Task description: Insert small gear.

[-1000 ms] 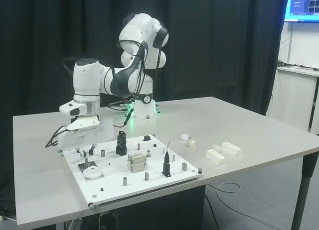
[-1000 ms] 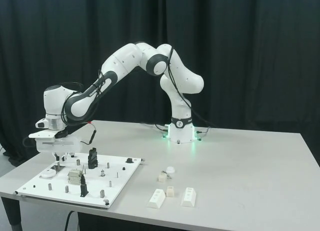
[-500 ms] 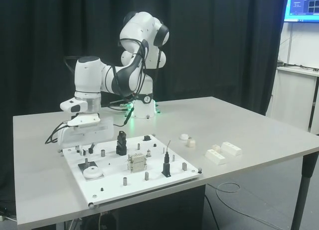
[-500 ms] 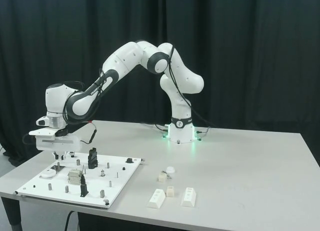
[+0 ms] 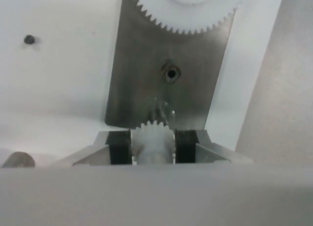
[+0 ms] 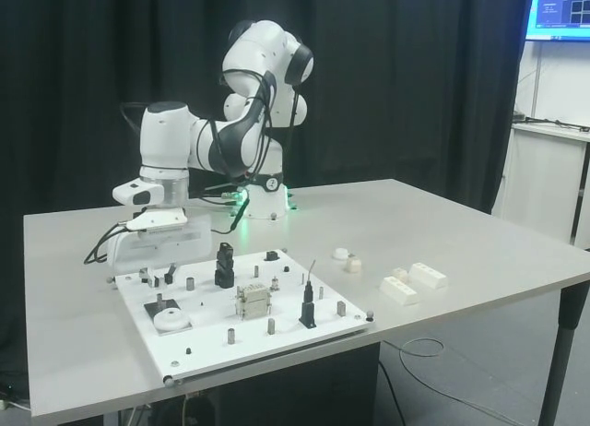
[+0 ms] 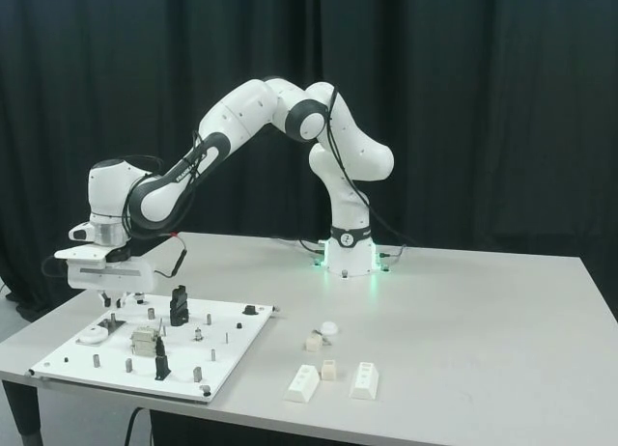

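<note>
In the wrist view the small white toothed gear (image 5: 152,138) sits pinched between the black fingertips (image 5: 120,147) of the gripper (image 5: 152,148), its lower part hidden by the gripper body. Beneath lie a grey metal plate (image 5: 146,84) with a dark hole (image 5: 170,73) and a large white gear (image 5: 188,8), cut off at the edge. On the white assembly board (image 6: 277,338), black upright fixtures (image 6: 224,264) stand near.

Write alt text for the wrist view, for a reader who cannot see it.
A small white gear is clamped between the gripper's two black fingers, above a grey metal plate set in a white board. The plate has a small hole just ahead of the gear, and beyond it the toothed edge of a large white gear lies on the plate.
</note>
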Controlling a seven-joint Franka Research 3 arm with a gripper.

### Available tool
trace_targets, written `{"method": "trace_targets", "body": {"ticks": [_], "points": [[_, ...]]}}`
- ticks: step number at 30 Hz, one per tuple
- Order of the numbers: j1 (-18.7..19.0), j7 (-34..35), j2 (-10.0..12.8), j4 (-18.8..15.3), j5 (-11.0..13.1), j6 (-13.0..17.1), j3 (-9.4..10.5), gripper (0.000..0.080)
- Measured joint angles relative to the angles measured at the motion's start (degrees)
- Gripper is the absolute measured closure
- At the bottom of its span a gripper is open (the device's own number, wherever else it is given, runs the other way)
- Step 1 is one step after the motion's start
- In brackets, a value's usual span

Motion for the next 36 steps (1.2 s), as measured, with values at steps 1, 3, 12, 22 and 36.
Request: {"method": "trace_targets", "body": {"ticks": [1, 3, 12, 22, 36], "points": [[0.0, 0.0, 0.1, 0.0, 0.0, 0.2, 0.02, 0.0614], [0.0, 0.0, 0.2, 0.0, 0.0, 0.6, 0.06, 0.0614], [0.0, 0.0, 1.1, 0.0, 0.0, 2.5, 0.38, 0.0614], [0.0, 0.0, 1.2, 0.1, 0.1, 2.8, 0.44, 0.0614], [-0.3, 0.0, 1.2, 0.1, 0.1, 3.2, 0.44, 0.0614]]}}
